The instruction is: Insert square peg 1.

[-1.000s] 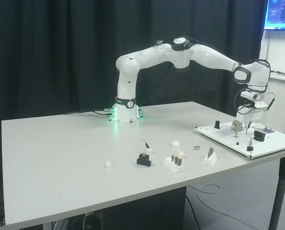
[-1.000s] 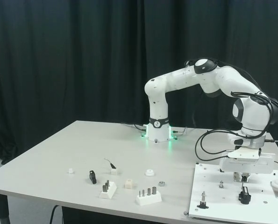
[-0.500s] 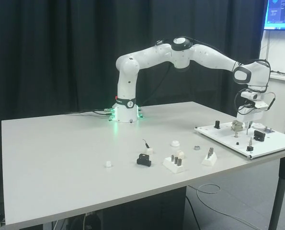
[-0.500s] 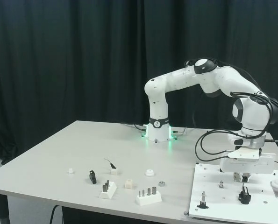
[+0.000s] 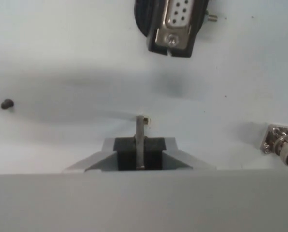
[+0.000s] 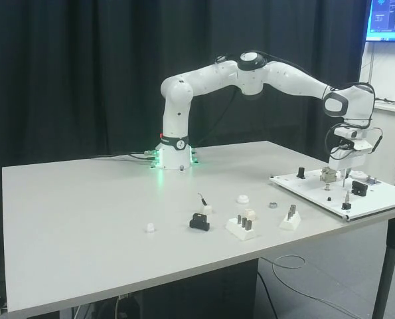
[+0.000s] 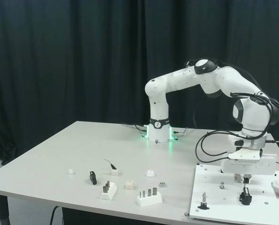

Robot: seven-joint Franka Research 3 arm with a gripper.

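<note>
We see the grey table [image 6: 84,212], broad and matte, with the white arm [image 7: 195,79] reaching out over the flat white board [image 7: 233,206] that lies directly below the claw [image 7: 243,177]. The board looks smooth and rigid, dotted with small dark fixtures and screws. In the wrist view a thin, straight, metallic-looking square peg [image 5: 140,140] stands upright between the fingertips, its lower end just above or at the board's surface; a dark fixture block with grey sloped sides surrounds it. We judge that the claw is pinching this peg, pressed against it from both sides, though the contact itself is partly hidden by the wrist housing. As for progress, the carrying part appears done: the peg is already over the board, under the claw. What remains, as we read it, is the seating itself, since we cannot tell whether the peg's tip has entered any hole, and then the letting go. Just beyond the claw a black-shelled connector [image 5: 175,24] with a grey pin face lies on the board, and to one side sits a small threaded metal fitting [image 5: 284,145]. Well away from the claw, white peg holders [image 6: 242,226] rest on the table.
</note>
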